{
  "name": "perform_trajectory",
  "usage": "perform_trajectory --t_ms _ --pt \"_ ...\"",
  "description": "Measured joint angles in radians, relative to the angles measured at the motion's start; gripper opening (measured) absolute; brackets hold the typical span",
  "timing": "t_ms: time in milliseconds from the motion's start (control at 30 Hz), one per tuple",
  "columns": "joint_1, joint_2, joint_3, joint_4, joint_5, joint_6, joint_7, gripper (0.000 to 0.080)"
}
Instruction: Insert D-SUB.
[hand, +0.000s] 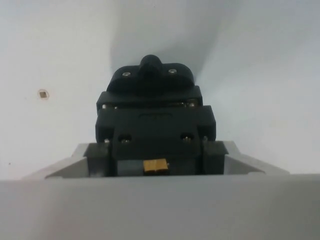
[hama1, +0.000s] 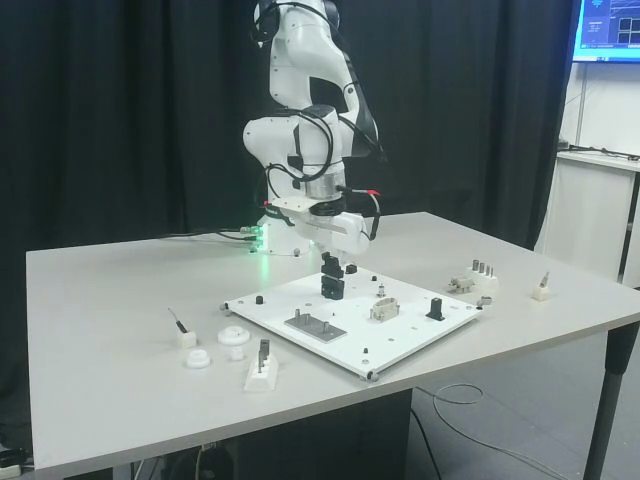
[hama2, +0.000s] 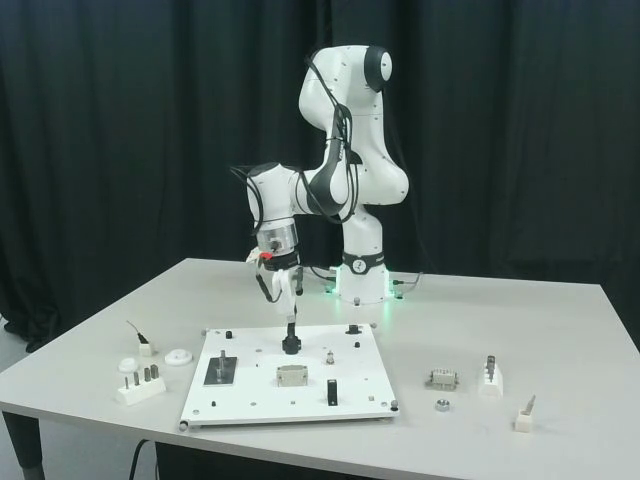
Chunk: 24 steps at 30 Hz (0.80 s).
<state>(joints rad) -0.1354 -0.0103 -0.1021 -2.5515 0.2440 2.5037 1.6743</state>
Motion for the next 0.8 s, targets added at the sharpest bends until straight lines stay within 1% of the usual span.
perform_trajectory --t_ms 800 --pt "0.000 0.000 -0.001 0.000 0.005 0.000 0.013 0.0377"
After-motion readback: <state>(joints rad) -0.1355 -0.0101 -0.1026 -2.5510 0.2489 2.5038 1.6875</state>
